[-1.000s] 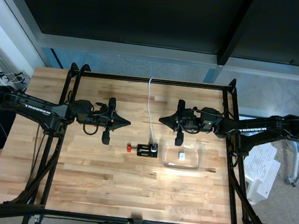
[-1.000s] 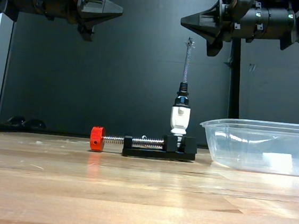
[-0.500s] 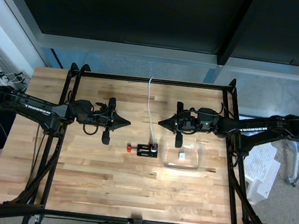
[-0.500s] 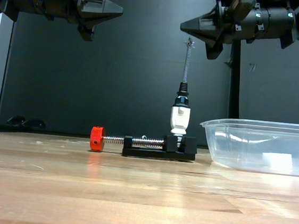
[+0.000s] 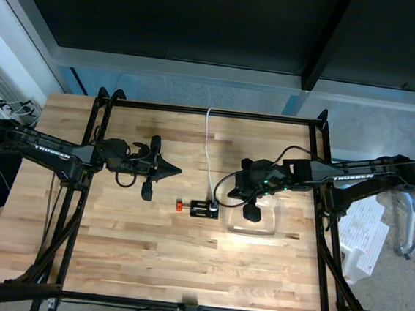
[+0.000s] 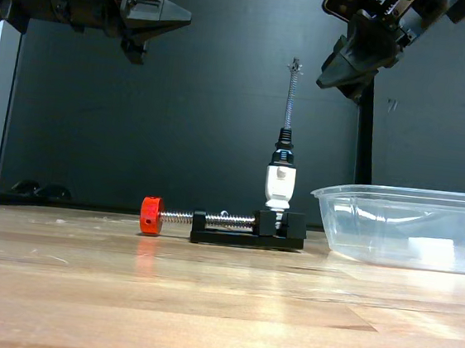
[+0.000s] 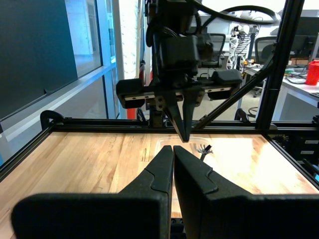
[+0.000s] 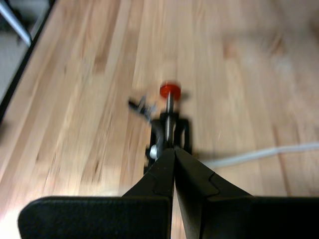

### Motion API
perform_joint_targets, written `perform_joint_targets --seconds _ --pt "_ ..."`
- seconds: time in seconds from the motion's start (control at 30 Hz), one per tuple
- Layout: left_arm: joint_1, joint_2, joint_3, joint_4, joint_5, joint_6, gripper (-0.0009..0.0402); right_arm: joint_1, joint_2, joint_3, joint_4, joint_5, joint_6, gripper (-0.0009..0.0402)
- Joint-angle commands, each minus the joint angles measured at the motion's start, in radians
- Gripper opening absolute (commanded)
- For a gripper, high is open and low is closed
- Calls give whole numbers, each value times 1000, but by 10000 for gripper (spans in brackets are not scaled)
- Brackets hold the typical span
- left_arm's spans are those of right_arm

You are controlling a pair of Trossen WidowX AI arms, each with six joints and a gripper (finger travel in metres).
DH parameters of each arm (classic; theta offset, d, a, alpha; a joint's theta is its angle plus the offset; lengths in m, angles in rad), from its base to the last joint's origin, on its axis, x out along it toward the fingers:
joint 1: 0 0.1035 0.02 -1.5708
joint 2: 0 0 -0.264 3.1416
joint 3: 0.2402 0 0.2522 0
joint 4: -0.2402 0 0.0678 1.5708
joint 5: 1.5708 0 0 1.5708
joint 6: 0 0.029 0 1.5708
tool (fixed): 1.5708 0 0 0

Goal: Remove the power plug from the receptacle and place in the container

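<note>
Both grippers are closed, empty. Right gripper is held nearer, up-right of plug (axis vert.); left gripper is parked farther, up-left of plug.

vise mid tabletop, receptacle upright in it, power plug on top. container just right of vise. cable runs behind vise to far edge. left tool high, well left of vise. right tool high, just right of plug's wire, near container's left end.
</note>
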Motion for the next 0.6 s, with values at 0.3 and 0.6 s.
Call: perform_joint_targets --seconds 0.3,0.6 --pt "0 0 0 0 0 0 0 36 166 249 -356 117 12 46" --pt "0 0 0 0 0 0 0 67 307 410 -493 183 21 182"
